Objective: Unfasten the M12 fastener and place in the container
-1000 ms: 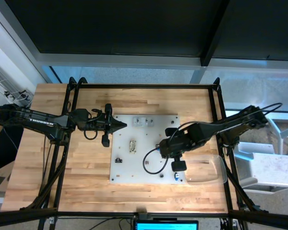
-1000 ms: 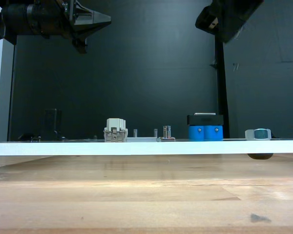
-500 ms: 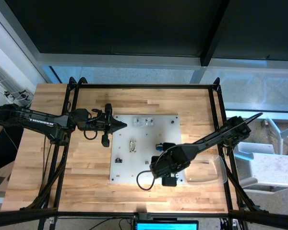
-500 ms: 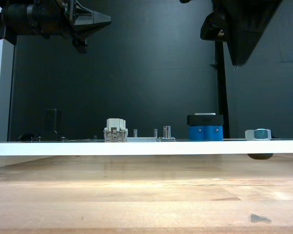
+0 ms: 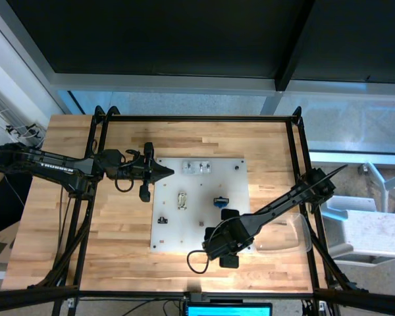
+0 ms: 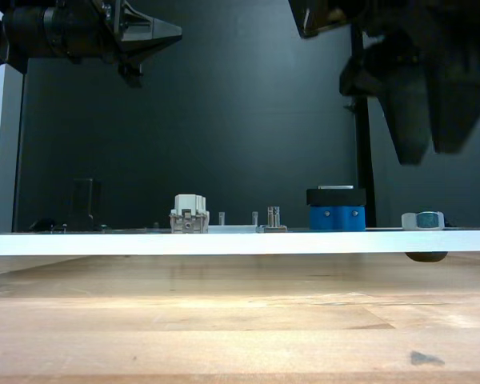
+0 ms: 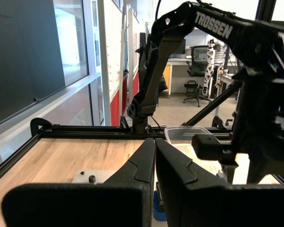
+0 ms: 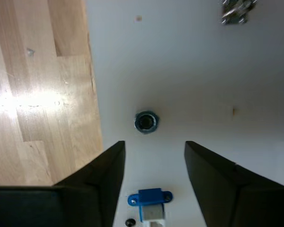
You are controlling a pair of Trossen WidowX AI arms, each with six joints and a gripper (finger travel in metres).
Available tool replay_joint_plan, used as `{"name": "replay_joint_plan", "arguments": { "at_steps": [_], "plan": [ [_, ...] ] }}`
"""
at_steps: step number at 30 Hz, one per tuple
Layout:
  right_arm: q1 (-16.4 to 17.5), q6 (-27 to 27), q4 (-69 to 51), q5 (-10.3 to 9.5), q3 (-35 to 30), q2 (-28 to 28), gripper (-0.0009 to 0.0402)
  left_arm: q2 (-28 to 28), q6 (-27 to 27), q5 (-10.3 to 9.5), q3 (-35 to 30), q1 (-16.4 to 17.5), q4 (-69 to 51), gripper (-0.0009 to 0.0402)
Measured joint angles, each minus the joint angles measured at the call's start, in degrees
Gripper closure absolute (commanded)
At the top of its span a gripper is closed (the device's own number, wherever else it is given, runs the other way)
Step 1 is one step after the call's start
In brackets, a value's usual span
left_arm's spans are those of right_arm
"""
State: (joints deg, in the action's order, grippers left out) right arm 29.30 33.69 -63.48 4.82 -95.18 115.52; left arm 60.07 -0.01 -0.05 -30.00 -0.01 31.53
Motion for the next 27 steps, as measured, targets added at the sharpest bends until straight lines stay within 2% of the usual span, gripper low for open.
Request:
{"name": "replay_joint_plan", "arguments": {
  "at_steps": [4,9,27],
  "plan": [
    [0.0,0.7,2.3,0.11,1.4,0.7,0.0170,0.0,0.0,0.02,0.0,0.0,0.0,0.0393],
    [0.0,1.0,4.9,0.02,3.1,1.3,0.0172,0.0,0.0,0.00,0.0,0.0,0.0,0.0393],
    [-0.1,1.0,10.3,-0.52,7.3,1.2,0.0221,0.0,0.0,0.00,0.0,0.0,0.0,0.0393]
  ]
}}
